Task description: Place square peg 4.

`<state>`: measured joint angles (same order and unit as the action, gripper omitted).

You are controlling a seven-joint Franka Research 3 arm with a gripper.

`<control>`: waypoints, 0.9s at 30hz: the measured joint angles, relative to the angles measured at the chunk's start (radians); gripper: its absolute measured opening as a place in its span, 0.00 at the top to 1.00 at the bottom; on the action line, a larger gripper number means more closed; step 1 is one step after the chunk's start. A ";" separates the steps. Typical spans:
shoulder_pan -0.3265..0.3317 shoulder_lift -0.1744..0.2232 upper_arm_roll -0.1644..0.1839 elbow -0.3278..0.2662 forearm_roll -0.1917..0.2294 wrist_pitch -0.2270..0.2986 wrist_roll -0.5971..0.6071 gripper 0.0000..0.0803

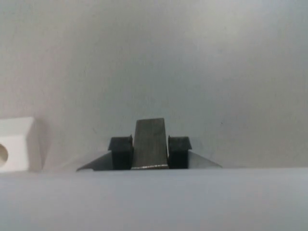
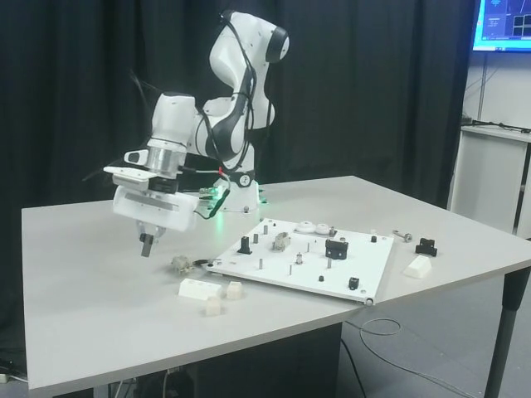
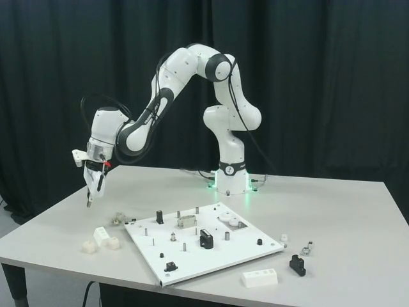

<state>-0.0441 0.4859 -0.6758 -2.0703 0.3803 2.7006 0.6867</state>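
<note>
The square peg is hanging upright, its long axis vertical and its lower end pointing down at the grey table, clamped between the two black fingers of the gripper. It is hovering above bare tabletop, well apart from the white board. Black curtains are closing off the room behind.

White arm, white board, grey table, black curtain.
</note>
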 joint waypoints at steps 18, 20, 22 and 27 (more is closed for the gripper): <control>-0.067 0.015 0.059 0.061 0.071 -0.115 -0.115 0.81; -0.071 0.025 0.065 0.069 0.090 -0.122 -0.128 0.81; -0.075 0.037 0.071 0.079 0.106 -0.130 -0.144 0.81; -0.087 0.072 0.082 0.113 0.144 -0.159 -0.188 0.81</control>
<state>-0.1309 0.5575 -0.5939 -1.9575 0.5240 2.5419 0.4989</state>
